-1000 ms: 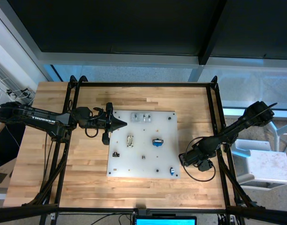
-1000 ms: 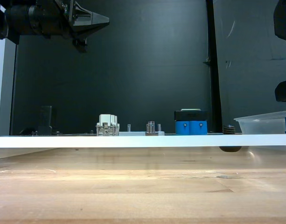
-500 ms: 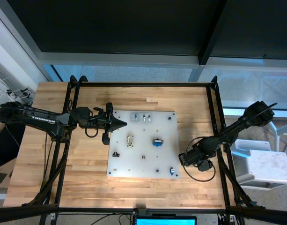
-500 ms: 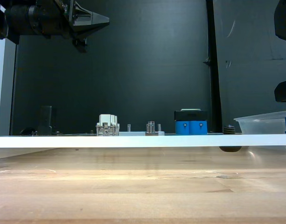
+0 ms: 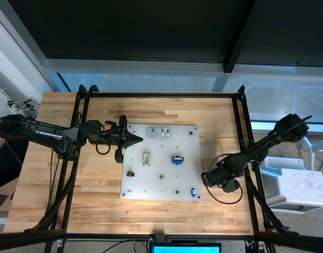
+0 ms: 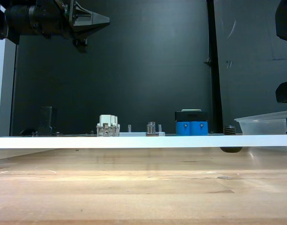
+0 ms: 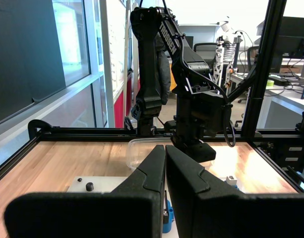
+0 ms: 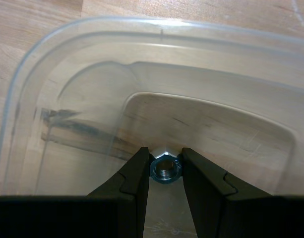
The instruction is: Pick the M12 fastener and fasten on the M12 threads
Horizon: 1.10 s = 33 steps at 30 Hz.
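The right gripper (image 8: 164,154) is closed on the M12 fastener (image 8: 164,169), a small silver hex nut pinched between its two dark fingers (image 8: 134,179), bore facing the wrist camera. Nut and fingertips sit inside the clear tray (image 8: 67,89), which rests on the wooden surface (image 5: 98,211) just off the right edge of the white board (image 5: 150,184). It cannot be told whether the nut touches the tray floor or hangs just above it.

From above, the right gripper (image 5: 220,178) points down beside the board's right edge, level with the board's near half.

The M12 threads (image 5: 177,191), a short black stud, stand on the board near its near right edge and well apart from the held nut. In the low view the stud (image 6: 229,129) shows bare ribs with nothing on top, and the clear tray (image 6: 262,123) appears beyond it to the right.

The left gripper (image 5: 130,138) hangs over the board's far left edge, pointing inward across it; the low view shows it (image 6: 94,18) high above the board. Its wrist camera shows its fingers (image 7: 142,178) pressed together with only a thin seam between them and nothing held, aimed across the board at the right arm.
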### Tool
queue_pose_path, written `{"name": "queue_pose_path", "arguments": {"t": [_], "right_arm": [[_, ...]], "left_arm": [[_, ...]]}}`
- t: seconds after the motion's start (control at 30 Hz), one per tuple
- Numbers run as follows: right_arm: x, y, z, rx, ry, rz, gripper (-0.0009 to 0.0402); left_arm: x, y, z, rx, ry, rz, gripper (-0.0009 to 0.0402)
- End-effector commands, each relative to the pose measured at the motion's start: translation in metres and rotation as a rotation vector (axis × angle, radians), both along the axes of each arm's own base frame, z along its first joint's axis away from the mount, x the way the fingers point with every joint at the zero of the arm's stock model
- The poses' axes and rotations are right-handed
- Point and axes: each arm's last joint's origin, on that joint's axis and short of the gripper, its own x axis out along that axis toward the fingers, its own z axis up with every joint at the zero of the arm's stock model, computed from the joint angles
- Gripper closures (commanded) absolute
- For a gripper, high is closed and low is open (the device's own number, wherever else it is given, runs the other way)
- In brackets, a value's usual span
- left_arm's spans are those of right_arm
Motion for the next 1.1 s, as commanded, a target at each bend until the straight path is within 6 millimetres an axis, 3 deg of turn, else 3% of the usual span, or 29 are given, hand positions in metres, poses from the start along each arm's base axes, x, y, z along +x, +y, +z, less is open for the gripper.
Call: {"name": "queue_pose_path", "arguments": {"t": [0.03, 0.23, 0.67, 0.9, 1.1], "right_arm": [[0.001, 0.0, 0.0, 0.002, -0.005, -0.003, 0.0334], [0.002, 0.001, 0.014, 0.009, -0.017, -0.004, 0.0334], [0.011, 0.006, 0.073, 0.022, -0.04, -0.006, 0.0334], [0.029, 0.01, 0.09, 0.026, -0.05, -0.026, 0.0334], [0.057, 0.018, 0.099, 0.026, -0.05, -0.051, 0.0334]], "left_arm": [[0.0, 0.0, 0.0, 0.0, -0.001, 0.0, 0.0393], [0.0, 0.0, 0.0, 0.0, -0.001, 0.0, 0.0393], [0.0, 0.0, 0.0, 0.0, -0.001, 0.0, 0.0393], [0.0, 0.0, 0.0, 0.0, 0.0, 0.0, 0.0393], [0.0, 0.0, 0.0, 0.0, 0.0, 0.0, 0.0393]]}}
